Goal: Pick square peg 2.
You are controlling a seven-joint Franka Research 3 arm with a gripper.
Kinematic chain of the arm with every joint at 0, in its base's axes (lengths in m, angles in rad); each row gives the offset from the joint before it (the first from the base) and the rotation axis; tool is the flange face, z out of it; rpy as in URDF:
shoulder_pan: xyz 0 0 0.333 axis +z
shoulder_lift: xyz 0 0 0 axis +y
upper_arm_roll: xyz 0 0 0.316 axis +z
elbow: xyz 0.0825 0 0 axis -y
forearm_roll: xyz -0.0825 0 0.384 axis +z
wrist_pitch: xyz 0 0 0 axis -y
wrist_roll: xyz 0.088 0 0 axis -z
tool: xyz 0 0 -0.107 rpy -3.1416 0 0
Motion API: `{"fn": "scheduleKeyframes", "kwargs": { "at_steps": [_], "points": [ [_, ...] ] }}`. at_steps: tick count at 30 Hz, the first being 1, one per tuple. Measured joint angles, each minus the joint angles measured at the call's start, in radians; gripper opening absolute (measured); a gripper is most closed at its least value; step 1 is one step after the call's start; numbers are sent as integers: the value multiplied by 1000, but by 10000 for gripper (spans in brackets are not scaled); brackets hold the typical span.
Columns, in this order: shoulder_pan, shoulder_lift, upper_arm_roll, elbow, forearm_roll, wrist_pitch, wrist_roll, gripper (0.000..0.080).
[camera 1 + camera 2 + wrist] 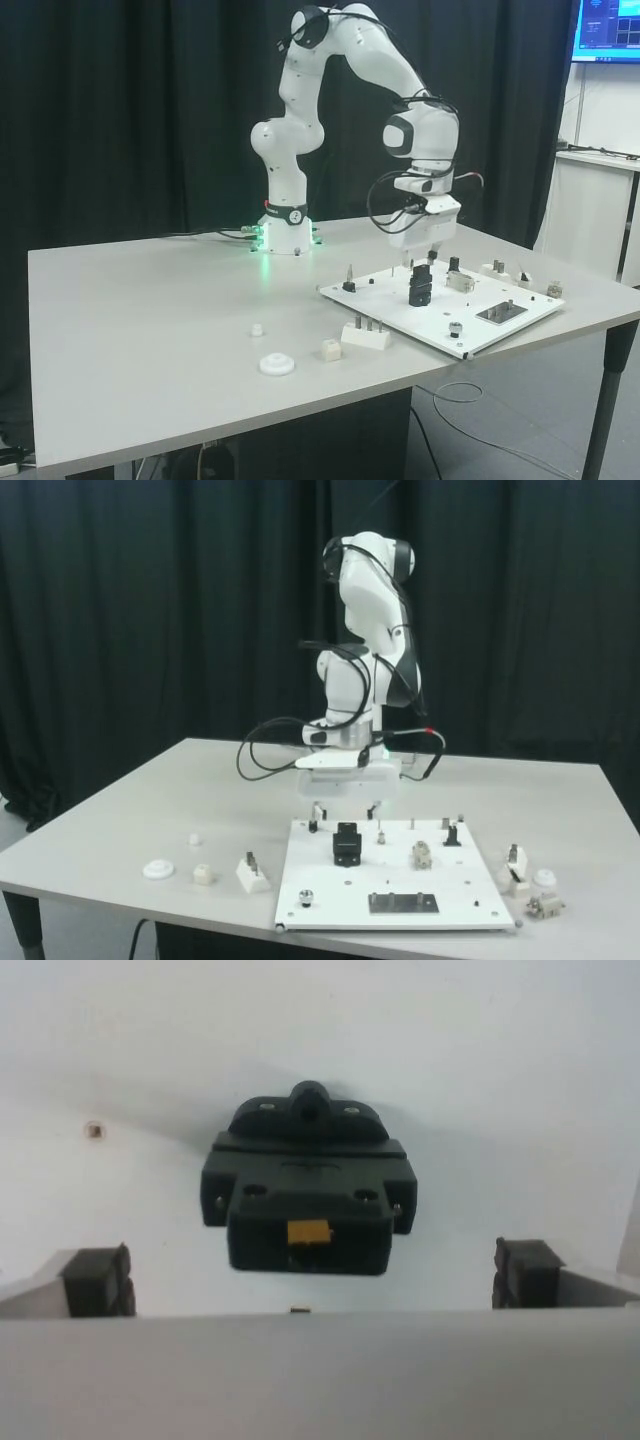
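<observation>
A black holder (305, 1190) stands on the white board (440, 322), and a small square peg (309, 1232) sits in the slot on its face. My gripper (310, 1280) hangs a little above the holder and is open. Its black fingertips (98, 1280) stand wide apart, one on each side of the holder, touching nothing. From the first room view the gripper (418, 252) is just above the black holder (420, 285). The second room view shows the gripper (345, 810) over the holder (347, 843) at the board's far side.
Other small fixtures stand on the board (330, 905), among them a flat grey plate (402, 903). Beside the board on the grey table lie a white disc (275, 365), a white cube (329, 349) and a white block with pins (365, 334).
</observation>
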Motion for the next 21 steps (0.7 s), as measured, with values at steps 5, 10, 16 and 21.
{"fn": "scheduleKeyframes", "kwargs": {
  "at_steps": [5,10,16,21],
  "points": [
    [0,-14,0,11,0,-28,2,799],
    [0,-19,-1,21,0,-49,2,800],
    [0,-21,-1,27,0,-57,2,800],
    [0,-22,-1,30,0,-59,2,800]
  ]
}}
